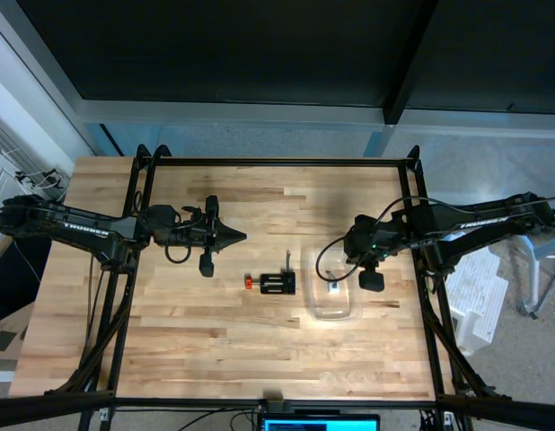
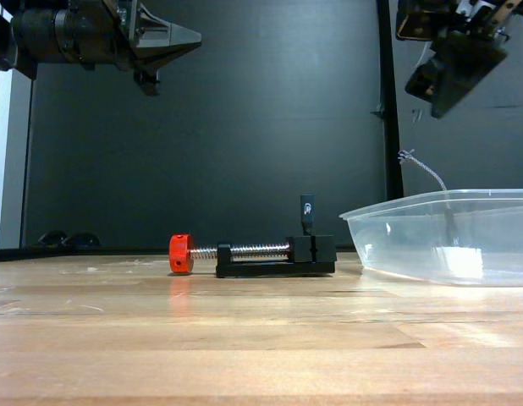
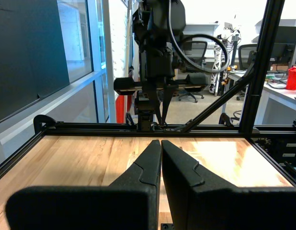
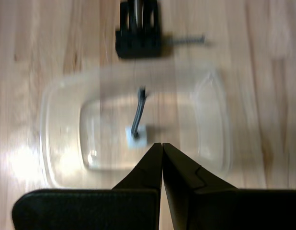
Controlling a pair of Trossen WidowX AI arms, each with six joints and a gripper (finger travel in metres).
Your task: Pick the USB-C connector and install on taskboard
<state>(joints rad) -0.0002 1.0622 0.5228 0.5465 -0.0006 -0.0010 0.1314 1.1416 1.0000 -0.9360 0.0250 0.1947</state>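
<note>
While left hand (image 3: 161,141), right hand (image 4: 162,143) hover, taskboard (image 1: 277,284) lies knob-end (image 1: 248,282) left.

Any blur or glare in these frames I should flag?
Right wrist view: soft throughout, tray and black block smeared, glare on the table beside the tray, shut right gripper above it. Left wrist view: sharp, shut left gripper raised at the table's left. Low view: block crisp.

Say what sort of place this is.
Probably a robotics lab: office chairs and desks beyond a metal-framed wooden table holding a taskboard and clear tray. Left gripper, shut, hovers above the table's left side; right gripper, shut, above the tray.
</note>
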